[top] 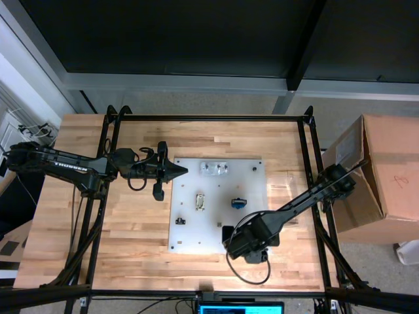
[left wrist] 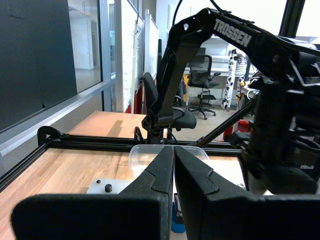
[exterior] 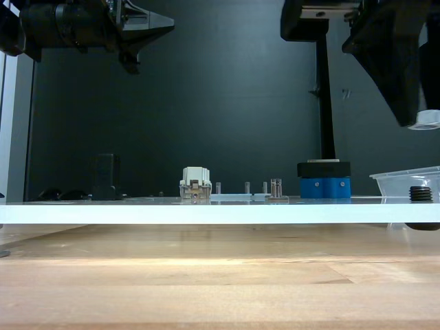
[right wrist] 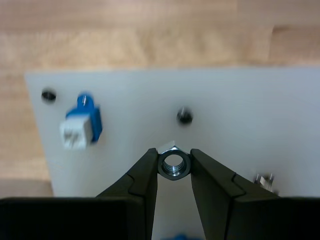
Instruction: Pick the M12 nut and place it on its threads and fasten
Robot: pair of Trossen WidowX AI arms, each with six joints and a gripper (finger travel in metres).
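The small silver nut (right wrist: 174,165) is pinched flat between the fingertips of my right gripper (right wrist: 174,161), which is shut on it. In the low view the nut (exterior: 427,119) hangs well above the black ribbed stud (exterior: 421,194), which is bare with its ribs showing. My right gripper (top: 239,245) hovers over the white board's (top: 196,239) near right part and hides the stud from above. In the right wrist view the stud (right wrist: 184,116) lies a little beyond the nut. My left gripper (top: 178,170) hangs shut and holding nothing over the board's far left edge, high above it (exterior: 155,26).
A clear tray (exterior: 402,182) stands behind the stud, off the board's right side. On the board are a blue connector (top: 238,203), a white connector (top: 200,202) and a silver fitting (top: 214,169). A cardboard box (top: 386,176) sits beyond the right frame rail.
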